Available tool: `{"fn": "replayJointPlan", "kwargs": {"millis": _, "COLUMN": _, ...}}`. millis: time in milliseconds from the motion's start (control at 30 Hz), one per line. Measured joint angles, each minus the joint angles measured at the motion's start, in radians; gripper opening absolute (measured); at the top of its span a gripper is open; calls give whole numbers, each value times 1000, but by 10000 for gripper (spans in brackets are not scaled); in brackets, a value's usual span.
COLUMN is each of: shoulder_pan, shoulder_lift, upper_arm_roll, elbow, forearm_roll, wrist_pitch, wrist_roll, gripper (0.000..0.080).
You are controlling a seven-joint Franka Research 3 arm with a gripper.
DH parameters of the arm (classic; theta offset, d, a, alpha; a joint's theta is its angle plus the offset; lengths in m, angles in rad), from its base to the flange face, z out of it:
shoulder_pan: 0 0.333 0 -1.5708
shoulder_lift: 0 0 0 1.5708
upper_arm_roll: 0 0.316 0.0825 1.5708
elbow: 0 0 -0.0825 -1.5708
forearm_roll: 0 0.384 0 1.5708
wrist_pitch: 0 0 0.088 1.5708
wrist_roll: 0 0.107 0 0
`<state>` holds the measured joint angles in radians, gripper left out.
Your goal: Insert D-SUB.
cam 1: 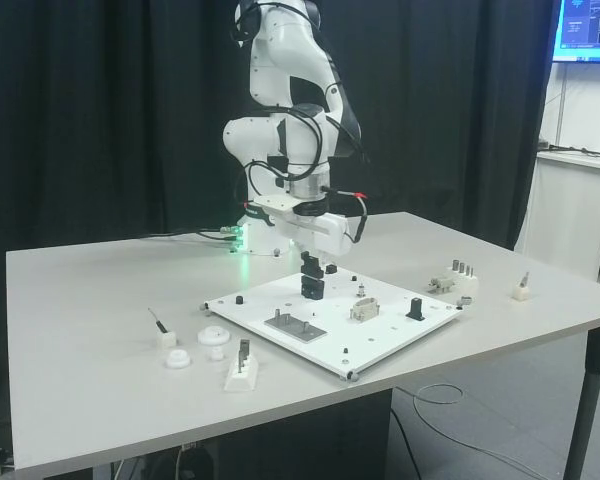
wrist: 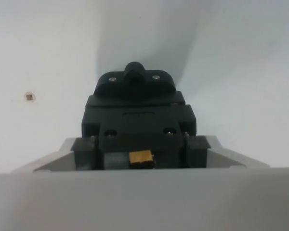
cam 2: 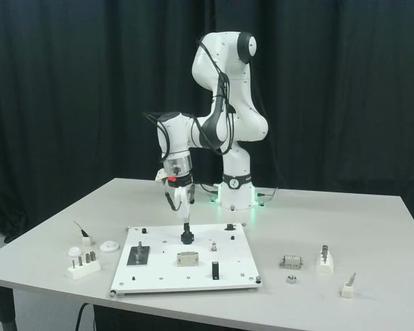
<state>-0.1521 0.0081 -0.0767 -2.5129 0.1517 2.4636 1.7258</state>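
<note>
Room evenly lit from overhead, black curtain behind. My shadow falls soft on the white board ahead of the black connector. Green glow at my base. Worktop free of glare.

White arm, rounded joints, black cables (green light at base).

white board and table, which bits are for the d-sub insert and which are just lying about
For the job:
- black D-SUB connector, held by the gripper
- white board beneath it
- socket block on the board, probably the target

Lying about:
- white gears
- peg holder
- loose connector
- nut
- black upright block
</note>
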Motion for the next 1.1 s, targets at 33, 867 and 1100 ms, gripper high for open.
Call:
{"fn": "replayJointPlan", "kwargs": {"millis": 33, "shoulder_pan": 1, "shoulder_lift": 0, "upper_arm_roll": 0, "elbow": 0, "forearm_roll": 0, "wrist_pitch": 1, "wrist_roll": 0, "gripper": 380}}
{"fn": "replayJointPlan", "kwargs": {"millis": 867, "shoulder_pan": 4, "shoulder_lift": 0, "upper_arm_roll": 0, "elbow": -3, "forearm_roll": 8, "wrist_pitch": 16, "wrist_roll": 0, "gripper": 380}}
{"fn": "replayJointPlan", "kwargs": {"millis": 1100, "shoulder_pan": 3, "shoulder_lift": 0, "upper_arm_roll": -2, "elbow": -3, "forearm_roll": 15, "wrist_pitch": 15, "wrist_roll": 1, "gripper": 380}}
